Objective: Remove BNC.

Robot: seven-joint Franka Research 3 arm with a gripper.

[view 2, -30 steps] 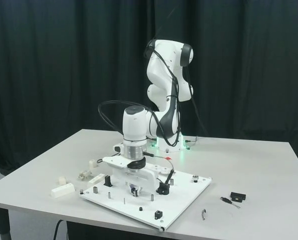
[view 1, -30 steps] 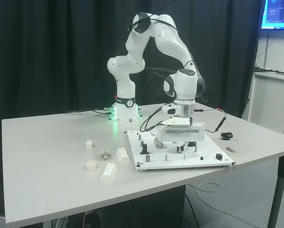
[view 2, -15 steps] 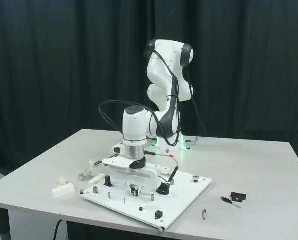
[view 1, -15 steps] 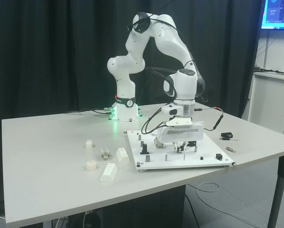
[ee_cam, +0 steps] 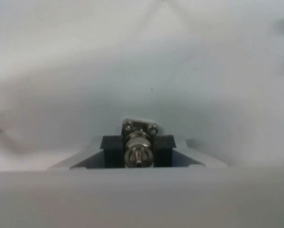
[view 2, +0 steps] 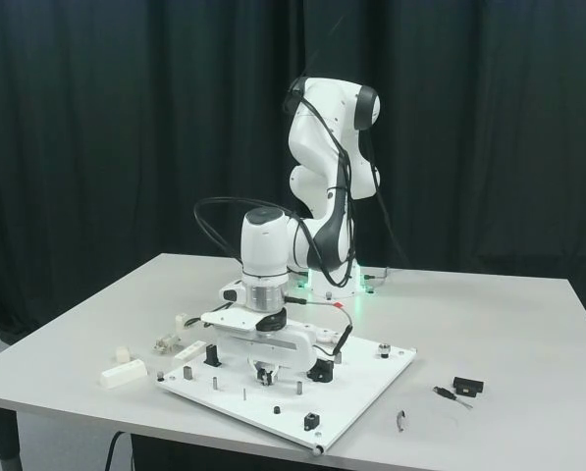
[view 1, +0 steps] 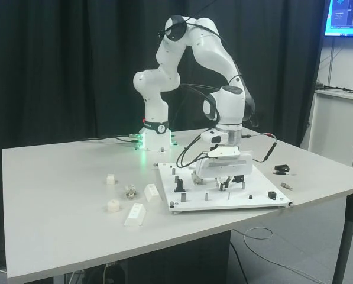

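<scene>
In the wrist view, a metal BNC connector (ee_cam: 138,151) sits between my two black fingers (ee_cam: 112,151), and the jaws are closed against its sides. Behind it the white board (ee_cam: 132,71) is blurred. In the first room view, my gripper (view 1: 223,182) hangs just above the middle of the white board (view 1: 259,198). The second room view shows the gripper (view 2: 265,373) low over the board (view 2: 371,378), with a black cable (view 2: 337,334) looping beside the hand.
Black fixtures (view 1: 180,184) (view 1: 272,195) and short pegs stand on the board. White blocks (view 1: 136,214) (view 1: 111,206) (view 1: 151,192) and a small metal part (view 1: 129,190) lie left of it. Small black parts (view 1: 281,170) (view 2: 467,386) lie on the table to its right.
The hand has risen a little above the board with the connector between its fingers. The cable beside it has lifted too.
</scene>
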